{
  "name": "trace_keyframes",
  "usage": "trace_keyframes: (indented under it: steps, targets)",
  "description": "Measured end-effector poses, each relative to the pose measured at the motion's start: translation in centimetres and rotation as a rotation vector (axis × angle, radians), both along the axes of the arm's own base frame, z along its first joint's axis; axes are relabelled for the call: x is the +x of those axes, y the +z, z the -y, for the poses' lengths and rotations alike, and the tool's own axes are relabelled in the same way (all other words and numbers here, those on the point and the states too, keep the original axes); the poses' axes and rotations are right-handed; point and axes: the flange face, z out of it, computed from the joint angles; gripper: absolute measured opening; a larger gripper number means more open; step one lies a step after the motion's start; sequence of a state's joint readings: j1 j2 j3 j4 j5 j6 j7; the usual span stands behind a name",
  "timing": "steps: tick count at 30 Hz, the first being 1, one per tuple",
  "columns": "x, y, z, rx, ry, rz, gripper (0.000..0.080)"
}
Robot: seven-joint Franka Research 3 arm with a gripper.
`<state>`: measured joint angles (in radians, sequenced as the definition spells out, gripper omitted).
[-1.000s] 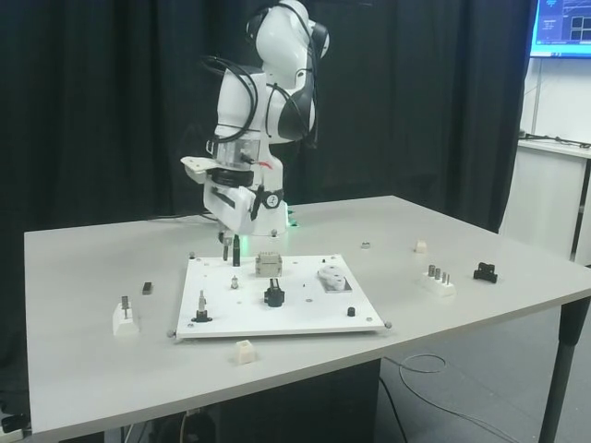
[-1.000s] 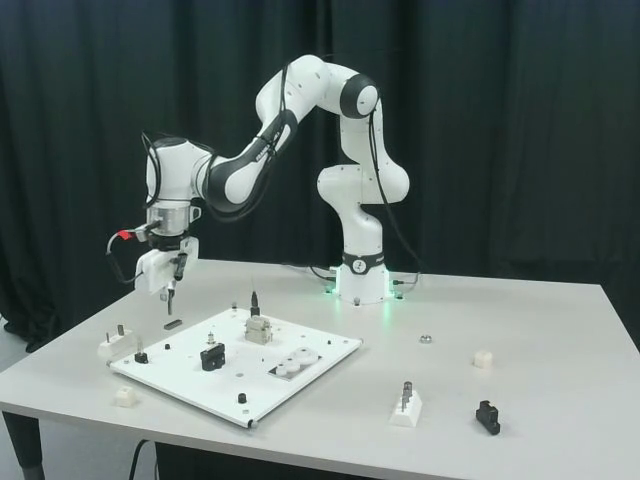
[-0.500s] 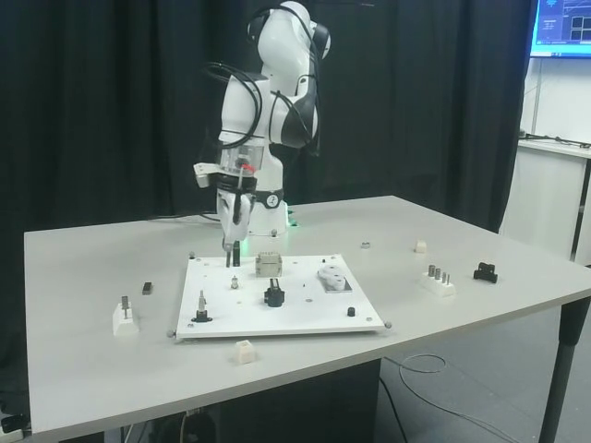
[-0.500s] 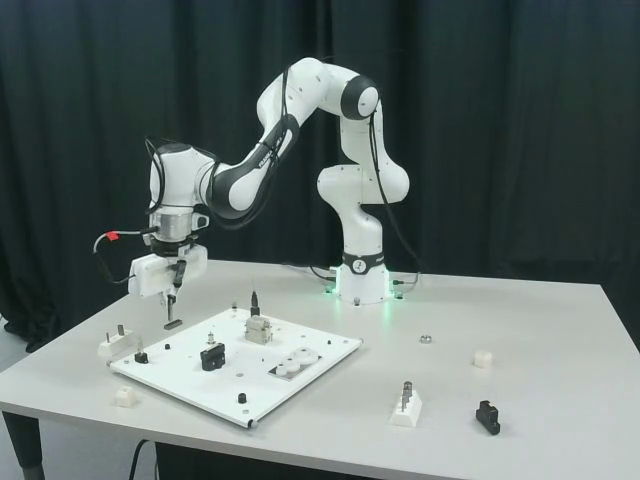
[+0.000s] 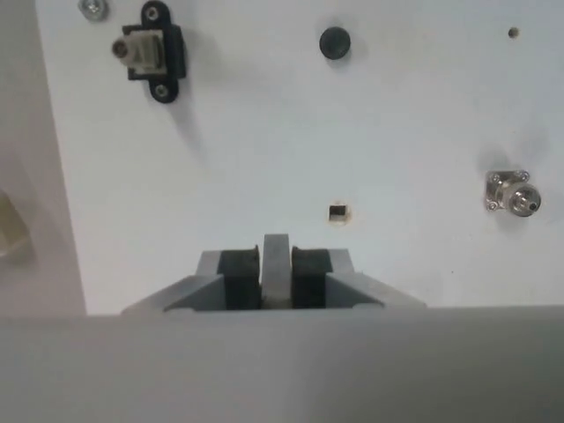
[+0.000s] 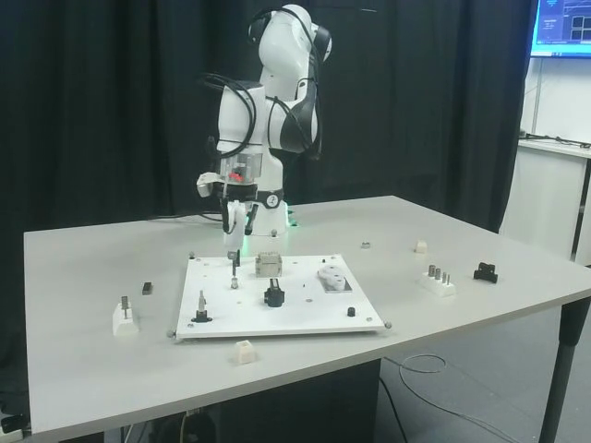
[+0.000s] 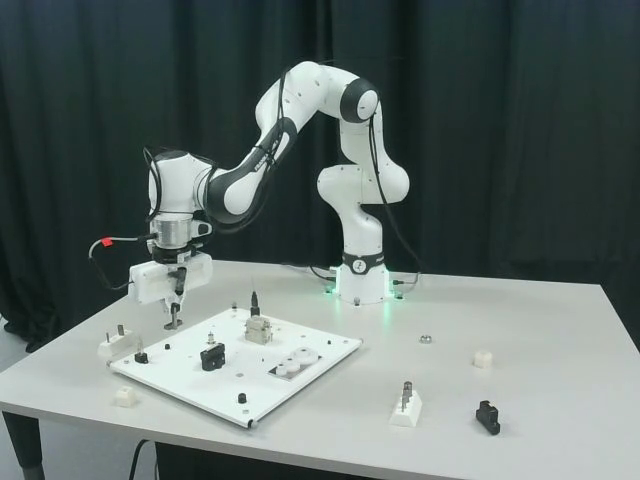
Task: Insert square peg 2.
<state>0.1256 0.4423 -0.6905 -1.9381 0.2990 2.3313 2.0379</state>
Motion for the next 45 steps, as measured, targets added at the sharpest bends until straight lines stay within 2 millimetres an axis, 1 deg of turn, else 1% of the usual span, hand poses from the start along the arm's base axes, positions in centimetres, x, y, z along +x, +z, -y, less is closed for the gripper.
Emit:
trace_keyframes:
  steps: [6, 12, 29, 45]
  targets:
    - [-0.3, -0.5, 0.4, 0.007, -0.016, -0.003, 0.0071]
    - [-0.4, -1.1, 0.3, 0.013, -0.021, -0.012, 0.0071]
    - [-1.0, -3.0, -0.7, 0.023, -0.005, -0.033, 0.0071]
    - [-1.8, -5.3, -1.9, 0.005, 0.011, -0.022, 0.0071]
